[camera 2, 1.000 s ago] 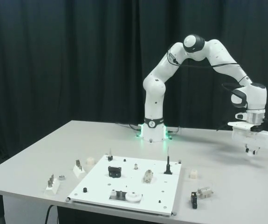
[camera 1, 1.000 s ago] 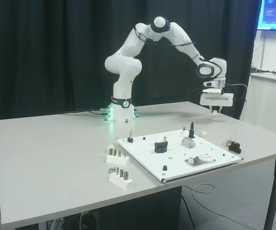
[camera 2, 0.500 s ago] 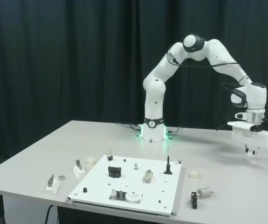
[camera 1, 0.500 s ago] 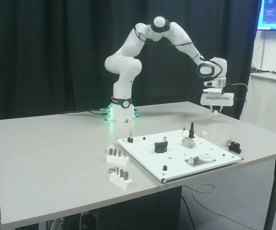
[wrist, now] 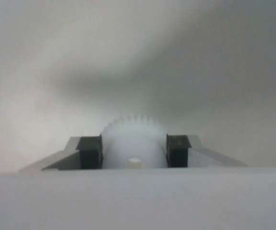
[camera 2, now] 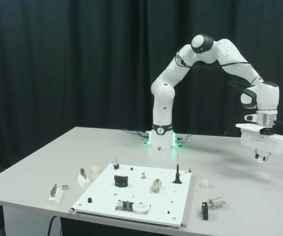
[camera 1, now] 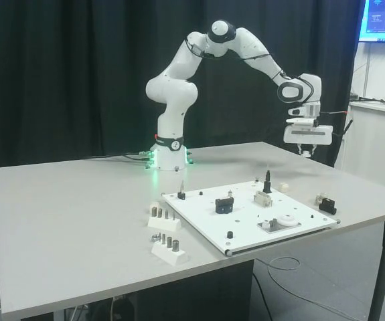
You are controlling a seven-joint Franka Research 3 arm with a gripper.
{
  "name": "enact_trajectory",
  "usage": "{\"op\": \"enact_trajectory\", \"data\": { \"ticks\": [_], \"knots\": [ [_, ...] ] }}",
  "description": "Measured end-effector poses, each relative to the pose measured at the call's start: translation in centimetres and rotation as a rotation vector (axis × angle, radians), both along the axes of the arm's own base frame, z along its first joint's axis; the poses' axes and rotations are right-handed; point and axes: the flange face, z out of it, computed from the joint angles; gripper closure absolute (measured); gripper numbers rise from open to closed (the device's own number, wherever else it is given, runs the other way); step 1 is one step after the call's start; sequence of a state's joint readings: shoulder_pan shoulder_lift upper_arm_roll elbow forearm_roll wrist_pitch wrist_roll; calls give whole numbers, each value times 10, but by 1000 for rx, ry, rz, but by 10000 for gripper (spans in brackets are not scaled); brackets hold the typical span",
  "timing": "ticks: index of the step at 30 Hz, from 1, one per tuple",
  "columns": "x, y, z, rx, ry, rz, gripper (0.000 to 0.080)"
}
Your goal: Insert medium gear.
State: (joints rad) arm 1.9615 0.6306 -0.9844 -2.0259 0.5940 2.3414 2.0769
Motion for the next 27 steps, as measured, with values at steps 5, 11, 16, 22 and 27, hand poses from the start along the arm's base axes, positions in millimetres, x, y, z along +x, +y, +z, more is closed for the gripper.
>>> {"op": "enact_trajectory", "data": {
  "ticks": [5, 11, 16, 22, 27],
  "knots": [
    [24, -15, 19, -29, -11, -19, 519],
    [54, -37, 43, -59, -16, -21, 519],
    [79, -61, 62, -67, -25, -32, 519],
    [110, -93, 83, -79, -38, -32, 519],
    [133, -121, 96, -90, -49, -23, 519]
  ]
}}
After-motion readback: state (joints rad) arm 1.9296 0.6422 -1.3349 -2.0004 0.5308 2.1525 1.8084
